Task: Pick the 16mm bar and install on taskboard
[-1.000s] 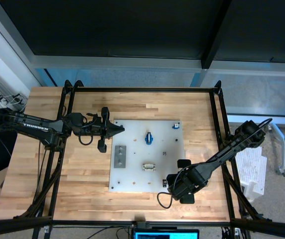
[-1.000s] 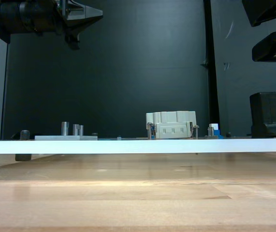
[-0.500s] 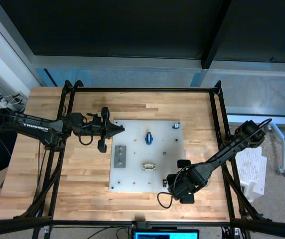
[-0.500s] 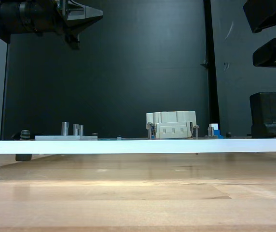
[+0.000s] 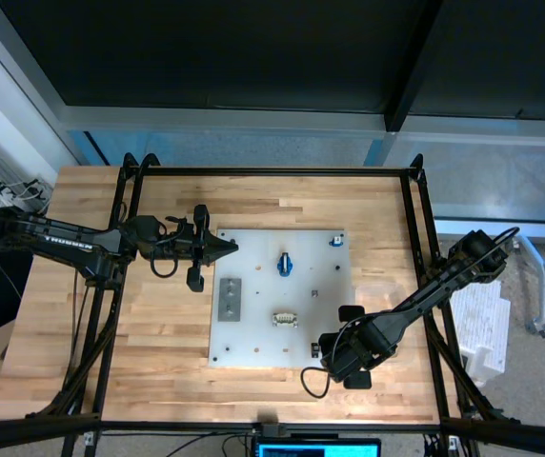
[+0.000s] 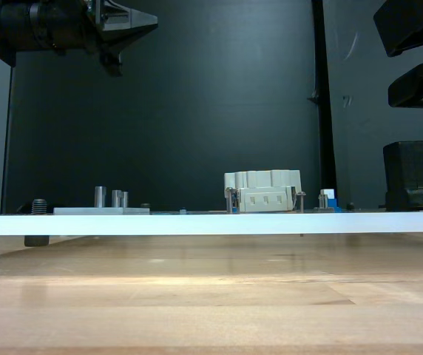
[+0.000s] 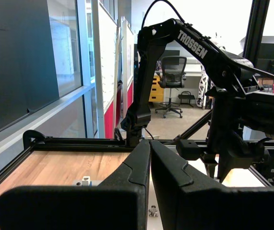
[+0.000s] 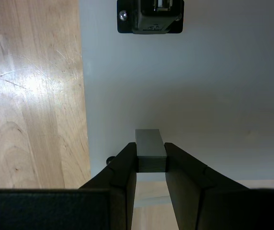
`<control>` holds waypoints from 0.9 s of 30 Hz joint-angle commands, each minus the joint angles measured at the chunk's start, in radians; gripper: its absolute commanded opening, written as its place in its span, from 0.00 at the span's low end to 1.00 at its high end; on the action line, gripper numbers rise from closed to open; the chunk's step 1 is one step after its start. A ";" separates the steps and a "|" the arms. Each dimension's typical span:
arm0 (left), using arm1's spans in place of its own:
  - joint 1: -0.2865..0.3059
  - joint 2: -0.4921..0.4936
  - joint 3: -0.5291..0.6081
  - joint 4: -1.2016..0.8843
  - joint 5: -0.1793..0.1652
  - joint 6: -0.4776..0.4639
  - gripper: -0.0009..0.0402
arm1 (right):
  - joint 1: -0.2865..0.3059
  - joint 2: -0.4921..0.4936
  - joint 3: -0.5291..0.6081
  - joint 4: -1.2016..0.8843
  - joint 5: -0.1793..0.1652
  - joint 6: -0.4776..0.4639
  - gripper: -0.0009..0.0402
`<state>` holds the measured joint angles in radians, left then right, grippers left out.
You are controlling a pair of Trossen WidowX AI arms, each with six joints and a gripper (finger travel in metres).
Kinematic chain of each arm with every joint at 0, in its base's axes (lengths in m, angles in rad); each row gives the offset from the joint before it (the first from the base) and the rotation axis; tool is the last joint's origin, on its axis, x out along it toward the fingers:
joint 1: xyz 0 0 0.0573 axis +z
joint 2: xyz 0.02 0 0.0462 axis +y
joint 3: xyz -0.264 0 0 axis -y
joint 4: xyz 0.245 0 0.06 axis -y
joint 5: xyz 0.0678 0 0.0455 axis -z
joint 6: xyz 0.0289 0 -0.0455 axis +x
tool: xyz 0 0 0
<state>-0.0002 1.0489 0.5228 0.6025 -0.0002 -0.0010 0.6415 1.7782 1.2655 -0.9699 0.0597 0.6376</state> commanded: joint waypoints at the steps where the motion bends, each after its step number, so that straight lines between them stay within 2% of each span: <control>1: 0.000 0.000 0.000 0.000 0.000 0.000 0.02 | 0.000 0.000 0.000 0.001 0.000 0.001 0.09; 7: 0.000 0.000 0.000 0.000 0.000 0.000 0.02 | 0.000 0.000 0.000 0.001 0.001 0.001 0.12; 17: 0.000 0.000 0.000 0.000 0.000 0.000 0.02 | 0.000 0.000 0.000 0.002 0.001 0.002 0.32; 27: 0.000 0.000 0.000 0.000 0.000 0.000 0.02 | 0.000 -0.002 0.000 0.002 0.000 0.002 0.47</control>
<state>-0.0002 1.0489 0.5224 0.6025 -0.0002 -0.0010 0.6415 1.7782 1.2640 -0.9699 0.0601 0.6384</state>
